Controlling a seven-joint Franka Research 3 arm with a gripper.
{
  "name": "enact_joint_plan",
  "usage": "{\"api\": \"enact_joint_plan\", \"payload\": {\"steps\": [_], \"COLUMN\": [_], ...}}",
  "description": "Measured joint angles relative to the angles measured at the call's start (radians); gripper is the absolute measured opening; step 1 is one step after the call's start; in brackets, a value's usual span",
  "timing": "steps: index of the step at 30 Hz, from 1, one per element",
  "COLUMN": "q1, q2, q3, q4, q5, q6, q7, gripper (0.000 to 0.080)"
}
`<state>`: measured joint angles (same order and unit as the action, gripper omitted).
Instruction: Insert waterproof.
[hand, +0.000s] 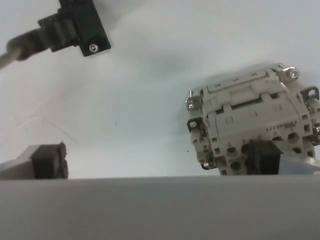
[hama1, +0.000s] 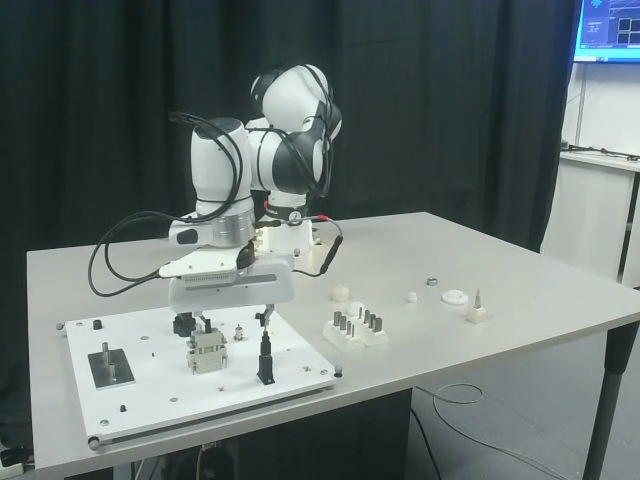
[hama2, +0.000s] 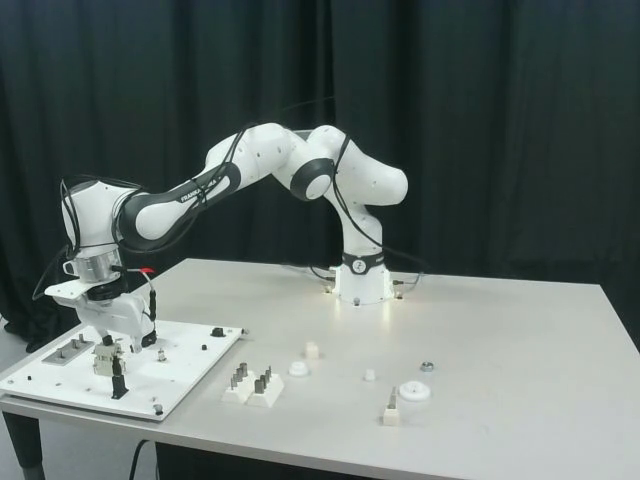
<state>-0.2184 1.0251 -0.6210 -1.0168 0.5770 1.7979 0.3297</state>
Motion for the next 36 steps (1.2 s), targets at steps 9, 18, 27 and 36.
{"api": "enact_joint_plan", "payload": {"steps": [9, 18, 27, 36], "q1": [0.001, 0.002, 0.004, 0.005], "q2": [0.0, 0.0, 0.0, 0.0], "q3": [0.0, 0.0, 0.0, 0.0], "q4": [-0.001, -0.002, -0.004, -0.005], "q5": [0.0, 0.0, 0.001, 0.001], "q6": [0.003, 0.007, 0.013, 0.016], "q7": [0.0, 0.0, 0.0, 0.0], "gripper": [0.08, 0.08, 0.08, 0.08]}}
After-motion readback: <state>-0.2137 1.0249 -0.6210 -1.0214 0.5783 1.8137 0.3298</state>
